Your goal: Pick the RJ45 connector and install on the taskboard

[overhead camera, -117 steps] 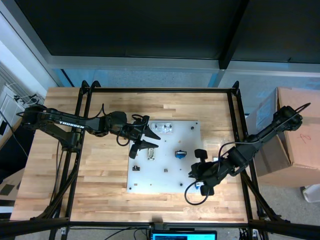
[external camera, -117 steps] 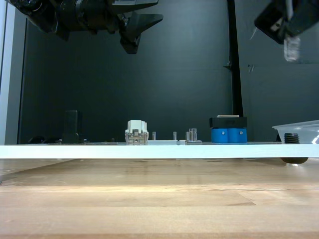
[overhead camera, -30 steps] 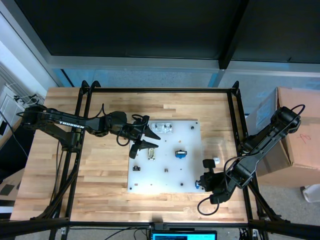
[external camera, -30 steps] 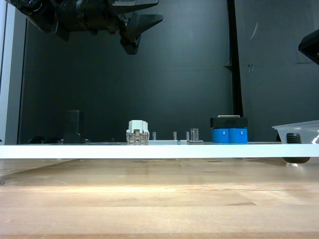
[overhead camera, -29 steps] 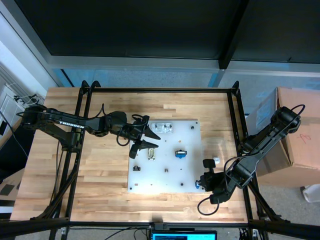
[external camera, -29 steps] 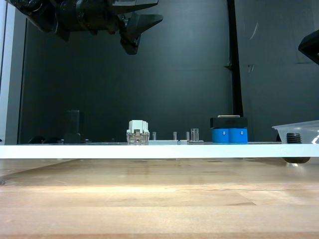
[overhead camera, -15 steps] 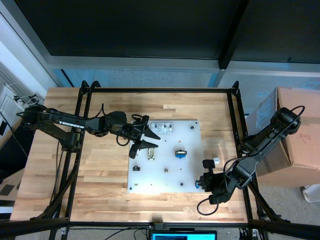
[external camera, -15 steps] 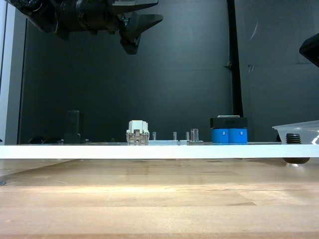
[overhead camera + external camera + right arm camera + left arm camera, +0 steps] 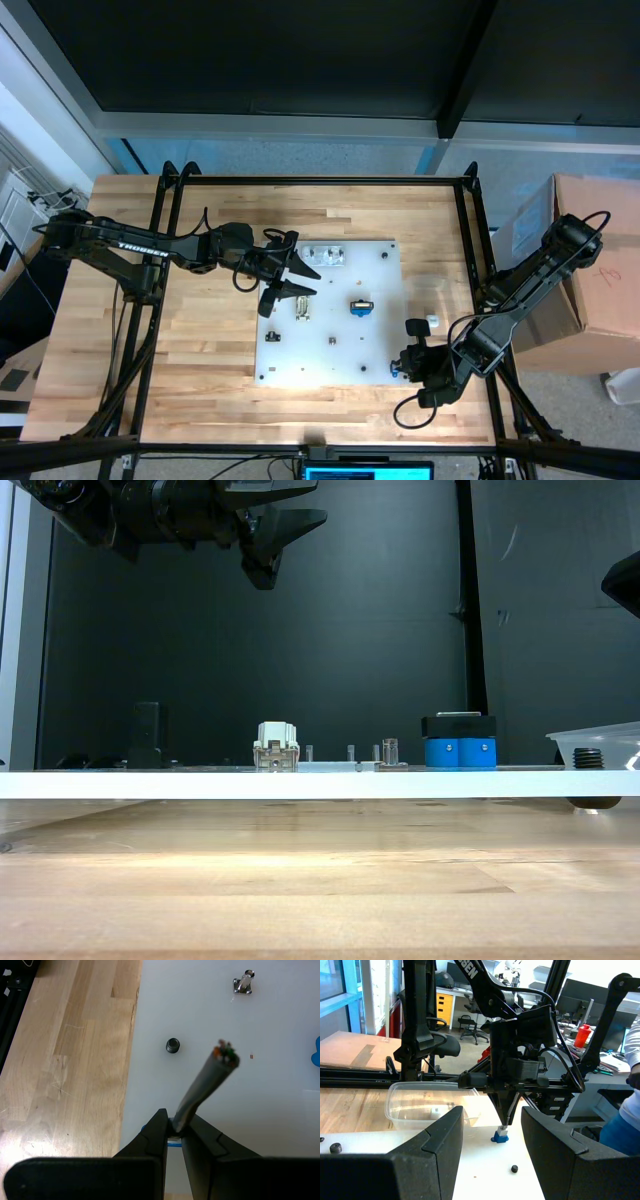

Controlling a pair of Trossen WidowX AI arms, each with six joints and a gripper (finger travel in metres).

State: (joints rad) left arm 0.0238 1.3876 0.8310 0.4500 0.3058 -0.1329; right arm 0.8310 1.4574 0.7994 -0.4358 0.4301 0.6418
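Wooden table [image 9: 200,340] carries the white taskboard [image 9: 330,355], and we work downward from these.

The left gripper [image 9: 316,285] hovers high above the board, well apart from the right gripper [image 9: 398,368]. Its jaws are spread wide and hold nothing (we judge this a stand-off posture that leaves the board free).

The right gripper points down at the board. Its fingers are pinched narrow on the RJ45 connector [image 9: 178,1122]. A grey cable stub [image 9: 205,1085] rises out between the fingers, so the grip sits low on the plug, which we judge suits a straight downward push.

Directly beneath the fingertips lies a blue seat [image 9: 500,1137]. The left wrist view shows the tips meeting that seat side-on. The right wrist view shows the grip itself. Neither reveals how deep the plug sits, and the low view catches only an edge of the right arm.
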